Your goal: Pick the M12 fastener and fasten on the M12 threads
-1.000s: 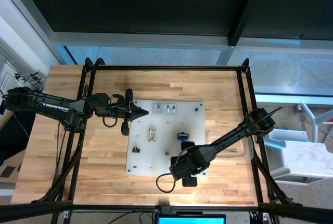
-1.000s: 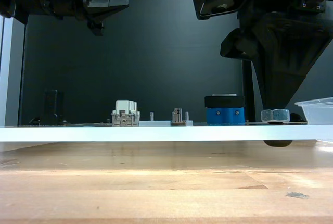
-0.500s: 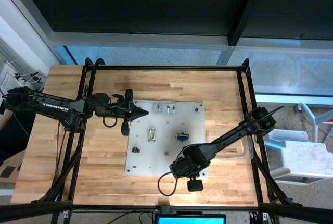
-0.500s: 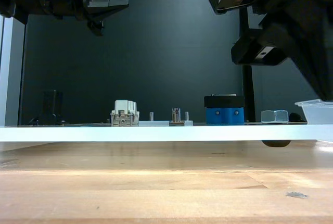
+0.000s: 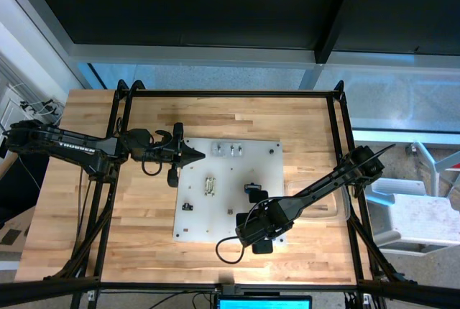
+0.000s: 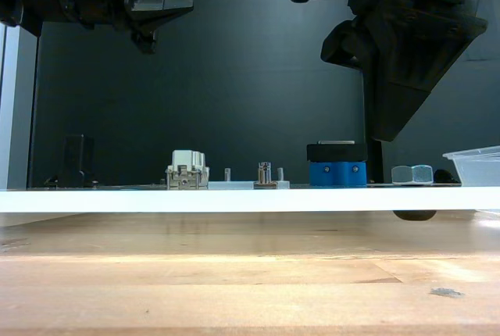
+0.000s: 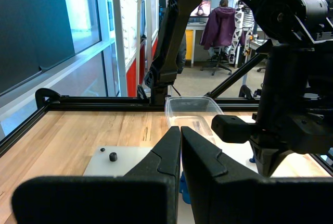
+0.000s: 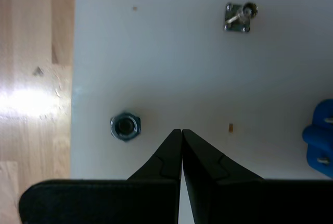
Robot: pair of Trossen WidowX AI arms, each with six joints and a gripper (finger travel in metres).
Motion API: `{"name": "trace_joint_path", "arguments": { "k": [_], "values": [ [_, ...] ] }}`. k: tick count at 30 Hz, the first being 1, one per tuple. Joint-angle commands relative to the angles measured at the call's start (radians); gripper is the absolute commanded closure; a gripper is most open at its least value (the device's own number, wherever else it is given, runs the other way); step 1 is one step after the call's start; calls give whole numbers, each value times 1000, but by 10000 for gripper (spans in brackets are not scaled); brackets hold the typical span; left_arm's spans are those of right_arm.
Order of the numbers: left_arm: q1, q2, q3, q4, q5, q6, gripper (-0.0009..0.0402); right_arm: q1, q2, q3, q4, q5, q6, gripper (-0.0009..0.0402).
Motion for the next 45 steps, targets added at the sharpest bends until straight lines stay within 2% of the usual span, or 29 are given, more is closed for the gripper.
{"name": "trace_joint_path", "arguments": {
  "k": [1,3,8,28,30,35,37,45],
  "values": [
    [0,0,0,1,0,0,393,1,15,-4,11,-9,2,393],
    [0,0,0,0,0,0,393,1,24,-5,12,-18,3,393],
    [0,0,0,0,0,0,393,2,27,-9,34,-63,3,393],
    [0,0,0,0,0,0,393,7,27,-42,74,-68,20,393],
    [0,0,0,0,0,0,393,7,27,-45,77,-97,24,393],
    [0,0,0,0,0,0,393,7,24,-44,65,-273,12,393],
    [0,0,0,0,0,0,393,7,24,-44,50,-323,-1,393],
    [0,0,0,1,0,0,393,9,13,-44,29,-326,2,393]
  ]
}}
